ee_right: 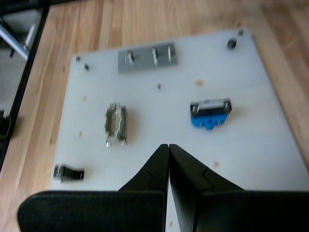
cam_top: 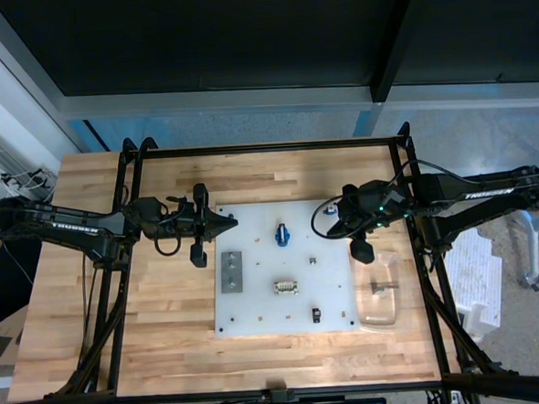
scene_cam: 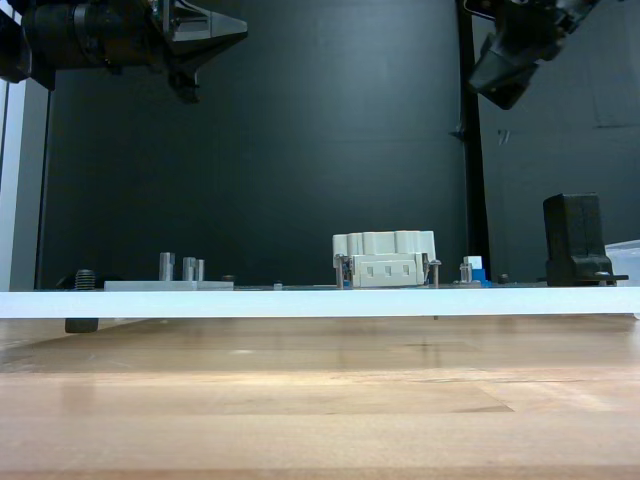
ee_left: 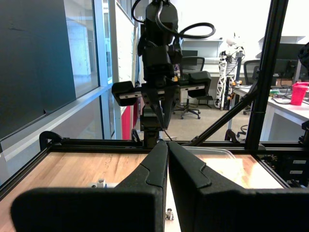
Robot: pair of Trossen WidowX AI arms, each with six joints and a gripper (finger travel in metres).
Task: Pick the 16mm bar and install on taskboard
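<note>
Near edge: bare strip of worktop [cam_top: 169, 350] in front of the taskboard [cam_top: 258, 313], wider bare wood to the board's L. Black frame [cam_top: 266, 148] rings the worktop; its R strut runs close beside the clear tray [cam_top: 380, 325].

Board, near row: small black part [cam_top: 318, 315]. Next back: beige connector [cam_top: 285, 287] and grey block [cam_top: 231, 270] w/ pegs.

16mm bar [cam_top: 382, 288]: lies flat in the tray, just off the board's R edge. Long axis approx L–R in high view. Too small to tell more.

My R gripper [cam_top: 363, 251]: by the tray's far end at the board's R edge, tilted down, jaws closed tip to tip, high above the board in low view.

My L gripper [cam_top: 232, 221]: over the board's far-L corner, level, pointing R, jaws closed.

Blue knob [cam_top: 282, 234] sits between the two.

Writing: "TROSSEN" on L arm [cam_top: 65, 222] and R arm [cam_top: 482, 192].
</note>
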